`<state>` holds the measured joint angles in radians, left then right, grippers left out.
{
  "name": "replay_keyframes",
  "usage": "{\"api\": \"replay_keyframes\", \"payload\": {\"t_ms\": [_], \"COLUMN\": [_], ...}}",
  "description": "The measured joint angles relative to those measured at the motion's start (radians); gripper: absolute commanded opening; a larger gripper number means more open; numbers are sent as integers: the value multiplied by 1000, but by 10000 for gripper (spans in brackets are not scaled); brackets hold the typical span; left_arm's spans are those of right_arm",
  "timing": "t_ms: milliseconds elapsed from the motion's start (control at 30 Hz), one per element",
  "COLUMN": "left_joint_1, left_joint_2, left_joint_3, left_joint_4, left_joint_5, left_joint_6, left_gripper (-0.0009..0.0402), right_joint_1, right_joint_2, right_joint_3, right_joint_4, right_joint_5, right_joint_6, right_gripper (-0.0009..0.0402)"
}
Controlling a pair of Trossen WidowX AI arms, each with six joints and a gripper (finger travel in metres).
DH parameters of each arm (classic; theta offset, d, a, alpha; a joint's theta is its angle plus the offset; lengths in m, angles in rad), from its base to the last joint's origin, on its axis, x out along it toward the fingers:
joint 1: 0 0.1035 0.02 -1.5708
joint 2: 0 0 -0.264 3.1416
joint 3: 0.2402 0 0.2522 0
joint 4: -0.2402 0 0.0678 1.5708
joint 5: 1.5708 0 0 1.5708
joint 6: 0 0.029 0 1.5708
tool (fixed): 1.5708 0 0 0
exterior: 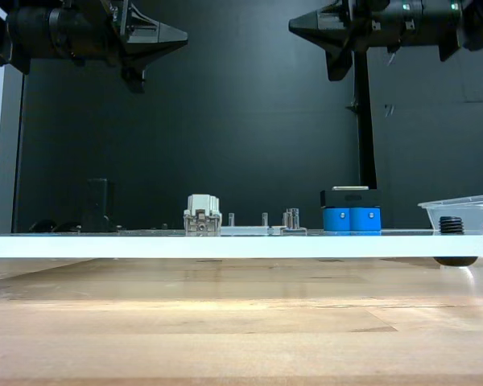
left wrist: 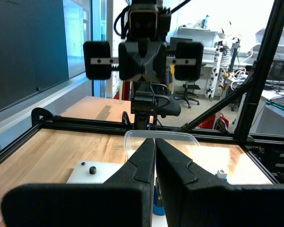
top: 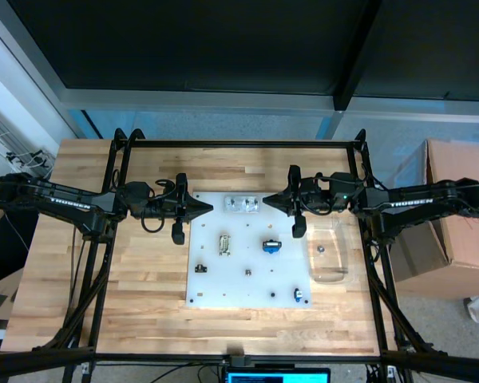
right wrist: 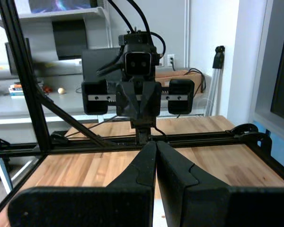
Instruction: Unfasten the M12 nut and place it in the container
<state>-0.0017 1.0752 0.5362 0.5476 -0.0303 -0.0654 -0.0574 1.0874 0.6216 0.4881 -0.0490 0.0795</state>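
Note:
The small silver nut [top: 320, 248] lies free inside the clear container [top: 341, 257], right of the white board [top: 223, 287]. The black ribbed stud [exterior: 452, 225] stands bare at the board's near right edge, ribs showing; from above the stud [top: 298, 295] has nothing on it. My right gripper [top: 265, 199] hangs high over the board's far edge, shut on nothing, its fingers [right wrist: 146, 165] pressed together. My left gripper [top: 210, 208] hangs opposite over the board's far left, shut, with its fingers [left wrist: 144, 156] touching and nothing held.
On the board stand a blue block [top: 271, 246], a grey connector [top: 223, 243], a silver post [exterior: 291, 218] and a clear fixture [top: 243, 205] at the far edge. A black frame [top: 239, 144] rings the table. A cardboard box [top: 455, 207] stands at the right.

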Motion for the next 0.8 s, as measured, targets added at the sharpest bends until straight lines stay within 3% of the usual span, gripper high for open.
{"api": "replay_keyframes", "payload": {"t_ms": [200,800], "left_joint_1": [0,0], "left_joint_2": [0,0], "left_joint_3": [0,0], "left_joint_4": [0,0], "left_joint_5": [0,0], "left_joint_6": [0,0], "left_gripper": [0,0], "right_joint_1": [-3,-4], "right_joint_2": [0,0], "right_joint_3": [-47,-59], "right_joint_4": [62,41], "right_joint_5": [23,3], "right_joint_6": [5,16], "right_gripper": [0,0]}}
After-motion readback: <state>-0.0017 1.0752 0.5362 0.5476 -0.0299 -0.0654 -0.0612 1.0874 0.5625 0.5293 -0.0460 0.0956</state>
